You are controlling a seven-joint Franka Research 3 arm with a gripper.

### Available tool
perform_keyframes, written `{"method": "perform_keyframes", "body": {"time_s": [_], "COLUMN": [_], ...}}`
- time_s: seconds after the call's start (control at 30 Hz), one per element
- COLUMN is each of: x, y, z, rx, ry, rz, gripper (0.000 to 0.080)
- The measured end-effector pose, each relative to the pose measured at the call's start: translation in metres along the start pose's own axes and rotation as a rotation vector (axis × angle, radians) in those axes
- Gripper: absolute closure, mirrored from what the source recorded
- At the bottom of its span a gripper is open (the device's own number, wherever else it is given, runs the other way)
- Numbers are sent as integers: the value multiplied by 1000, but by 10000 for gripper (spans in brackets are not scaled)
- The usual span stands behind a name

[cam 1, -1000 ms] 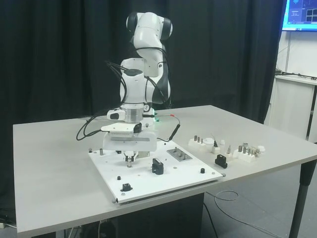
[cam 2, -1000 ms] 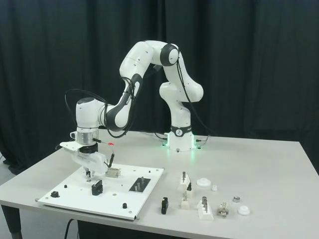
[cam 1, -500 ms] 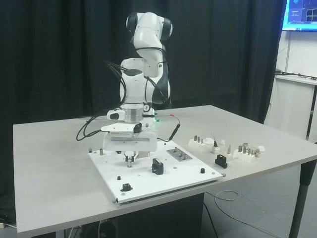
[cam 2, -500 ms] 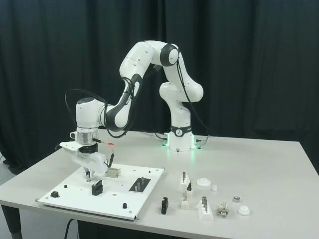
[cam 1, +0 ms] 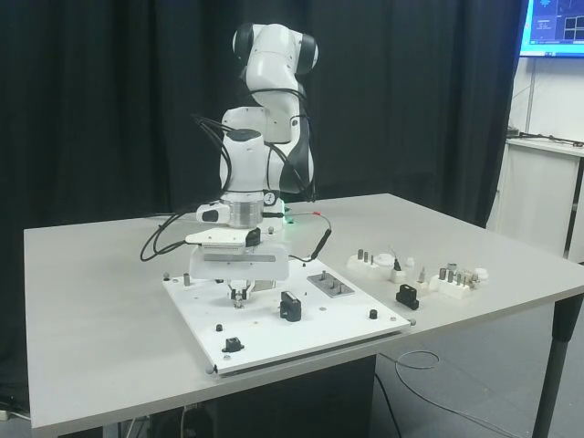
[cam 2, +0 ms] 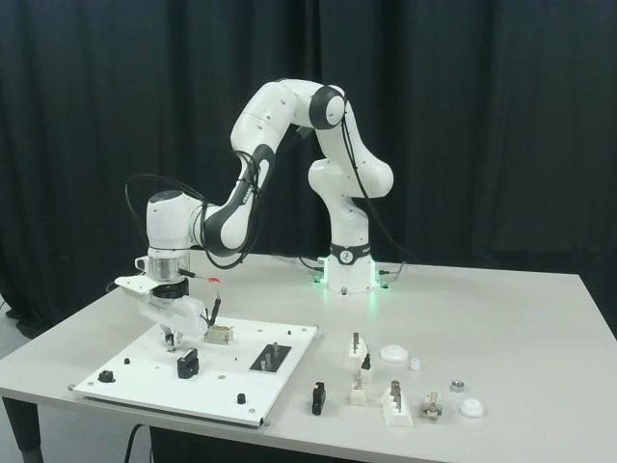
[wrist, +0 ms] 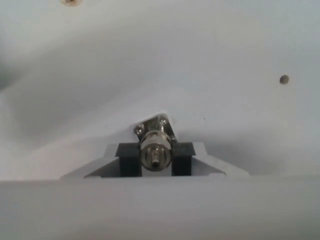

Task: Insert BNC.

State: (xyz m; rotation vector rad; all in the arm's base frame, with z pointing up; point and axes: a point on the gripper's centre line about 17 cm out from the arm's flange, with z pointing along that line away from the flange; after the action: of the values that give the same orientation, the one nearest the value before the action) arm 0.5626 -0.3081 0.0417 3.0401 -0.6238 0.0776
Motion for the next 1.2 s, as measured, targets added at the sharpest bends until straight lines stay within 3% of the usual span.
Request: {"method": "perform_keyframes", "body": {"time_s": [0.67,1.2], "x": [0,0], "y": [0,1], "z": [0,0], "rx": [3,6], "ry": [0,1], "rz": [-126,-298], "gripper": [677,677]}}
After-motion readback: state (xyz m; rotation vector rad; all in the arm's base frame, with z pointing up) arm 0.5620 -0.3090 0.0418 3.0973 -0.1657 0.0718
